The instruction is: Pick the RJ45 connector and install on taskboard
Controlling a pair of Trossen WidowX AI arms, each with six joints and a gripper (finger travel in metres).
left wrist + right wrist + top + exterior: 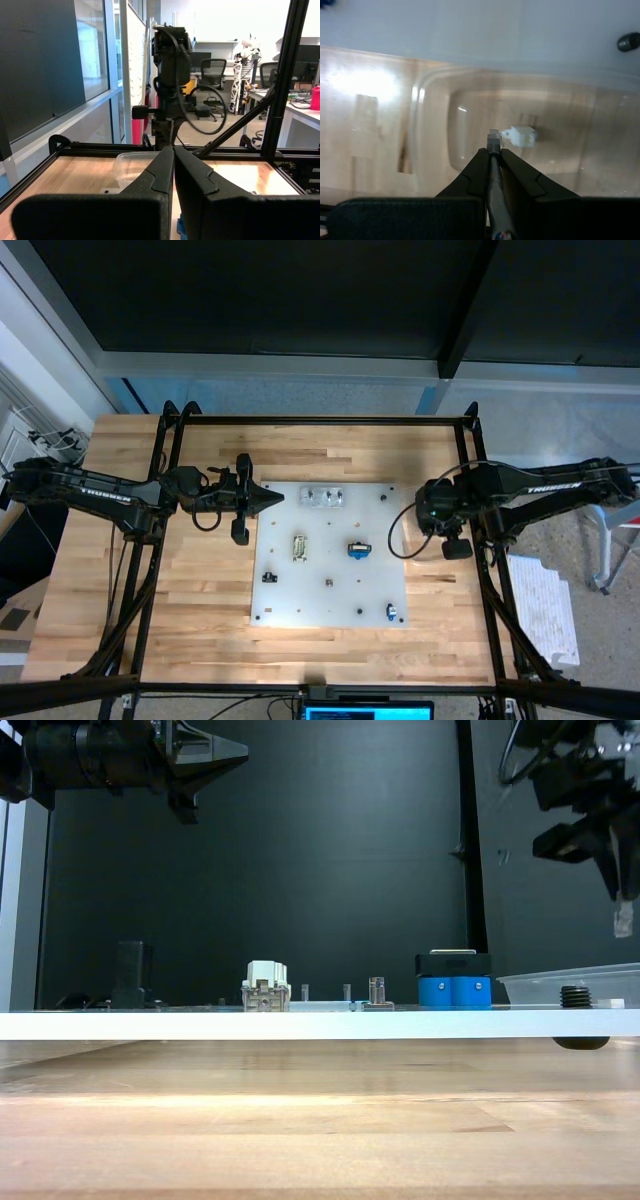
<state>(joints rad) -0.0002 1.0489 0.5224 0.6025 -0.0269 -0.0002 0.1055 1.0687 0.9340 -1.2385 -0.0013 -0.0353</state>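
My right gripper is shut on the RJ45 connector, a small translucent plug on a short grey cable stub that sticks out past the fingertips. In the low view the connector hangs below that gripper, well above the clear tray. From above, the right gripper is over the tray just off the right edge of the taskboard. My left gripper is shut and empty, held high over the board's left edge, pointing right.
A second small white plug lies in the tray. On the board stand a beige fitting, a blue block and silver fittings. A black frame runs around the table.
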